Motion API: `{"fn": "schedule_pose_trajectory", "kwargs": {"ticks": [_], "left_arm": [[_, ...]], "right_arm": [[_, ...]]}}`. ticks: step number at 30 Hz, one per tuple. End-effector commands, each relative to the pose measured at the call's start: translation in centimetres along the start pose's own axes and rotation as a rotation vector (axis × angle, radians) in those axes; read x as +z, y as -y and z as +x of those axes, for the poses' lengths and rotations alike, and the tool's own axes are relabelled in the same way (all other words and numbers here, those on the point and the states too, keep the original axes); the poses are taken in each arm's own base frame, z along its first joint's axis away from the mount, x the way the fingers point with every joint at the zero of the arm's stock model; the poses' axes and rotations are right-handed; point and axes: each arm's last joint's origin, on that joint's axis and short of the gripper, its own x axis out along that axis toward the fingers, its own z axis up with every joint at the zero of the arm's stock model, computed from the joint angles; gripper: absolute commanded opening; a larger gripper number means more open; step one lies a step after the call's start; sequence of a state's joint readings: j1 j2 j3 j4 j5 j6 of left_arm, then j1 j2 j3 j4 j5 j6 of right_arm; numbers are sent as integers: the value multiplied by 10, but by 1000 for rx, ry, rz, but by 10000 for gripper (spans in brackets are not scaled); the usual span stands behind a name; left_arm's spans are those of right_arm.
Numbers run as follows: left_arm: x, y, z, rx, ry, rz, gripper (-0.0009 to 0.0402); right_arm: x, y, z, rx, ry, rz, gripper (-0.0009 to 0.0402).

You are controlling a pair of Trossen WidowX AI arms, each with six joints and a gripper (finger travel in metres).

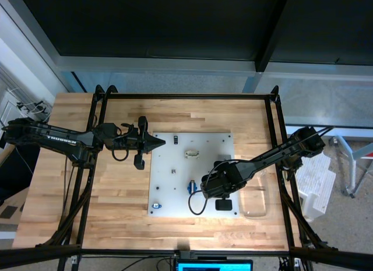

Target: Remove the 16mm cylinder and place in the container

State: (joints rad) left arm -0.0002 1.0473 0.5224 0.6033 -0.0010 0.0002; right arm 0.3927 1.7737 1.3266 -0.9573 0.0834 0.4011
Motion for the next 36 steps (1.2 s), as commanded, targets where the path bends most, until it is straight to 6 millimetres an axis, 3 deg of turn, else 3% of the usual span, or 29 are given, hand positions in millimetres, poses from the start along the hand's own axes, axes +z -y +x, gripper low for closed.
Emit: {"fn": "schedule_pose_trajectory", "kwargs": {"ticks": [1,9,21,36], "left_arm": [[0,0,0,0,0,0,0],[0,0,0,0,0,0,0],[0,0,0,0,0,0,0],[0,0,0,0,0,0,0]], "right_arm": [[4,0,-4,-18,25,6,159],[6,2,-4,-20,36,24,205],[17,-2,23,-18,37,28,204],[18,-2,37,-27,20,30,203]]}}
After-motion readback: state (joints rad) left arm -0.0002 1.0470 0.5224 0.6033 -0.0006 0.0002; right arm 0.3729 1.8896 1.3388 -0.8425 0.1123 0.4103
